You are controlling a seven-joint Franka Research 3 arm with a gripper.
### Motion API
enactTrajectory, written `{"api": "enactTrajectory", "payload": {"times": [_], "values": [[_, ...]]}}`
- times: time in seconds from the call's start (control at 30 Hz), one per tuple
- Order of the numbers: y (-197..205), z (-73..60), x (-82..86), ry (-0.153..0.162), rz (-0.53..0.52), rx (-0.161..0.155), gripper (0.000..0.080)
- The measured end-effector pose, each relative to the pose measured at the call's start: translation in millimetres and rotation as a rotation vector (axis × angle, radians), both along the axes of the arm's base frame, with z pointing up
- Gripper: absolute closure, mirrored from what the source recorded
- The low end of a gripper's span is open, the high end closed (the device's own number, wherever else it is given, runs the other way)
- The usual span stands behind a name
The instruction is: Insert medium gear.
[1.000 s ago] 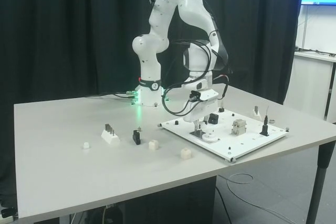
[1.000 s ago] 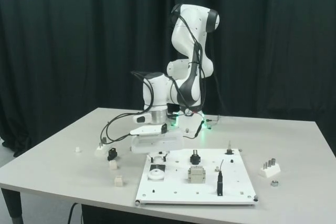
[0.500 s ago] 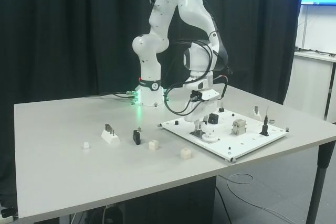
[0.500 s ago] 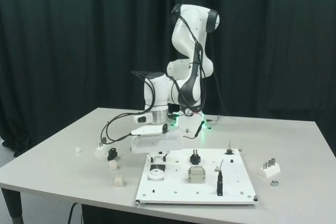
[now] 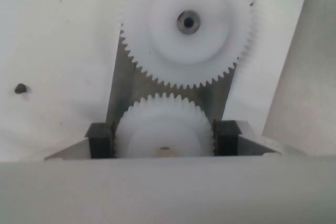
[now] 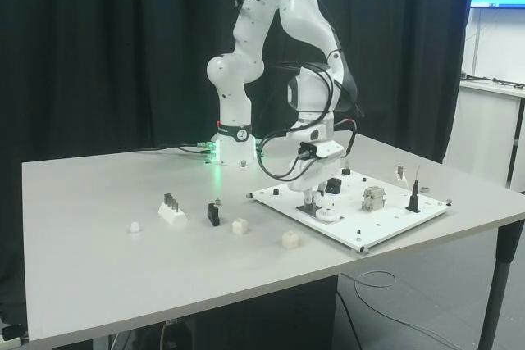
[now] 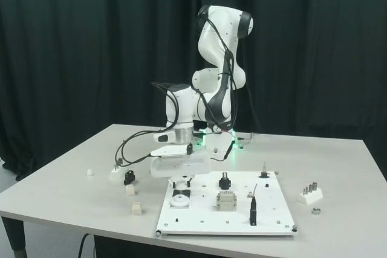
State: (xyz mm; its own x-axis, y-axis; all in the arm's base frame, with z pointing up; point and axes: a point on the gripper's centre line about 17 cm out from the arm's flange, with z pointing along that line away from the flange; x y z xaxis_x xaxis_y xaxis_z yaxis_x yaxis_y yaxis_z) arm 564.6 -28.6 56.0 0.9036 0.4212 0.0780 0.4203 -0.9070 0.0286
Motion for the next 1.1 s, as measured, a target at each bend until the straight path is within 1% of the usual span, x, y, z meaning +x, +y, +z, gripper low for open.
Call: {"api": "enactTrajectory", "payload": {"times": [0.4, 0.63, 0.83, 1.1], "values": [[-0.5, -7.6, 2.4, 0.012, 0.001, -0.008, 0.0406], [1.9, -7.4, 1.9, 0.024, -0.006, 0.001, 0.0406], [2.4, -7.4, 4.0, 0.027, -0.008, 0.007, 0.0406], [0.2, -7.4, 8.3, 0.032, -0.010, 0.006, 0.0406]]}}
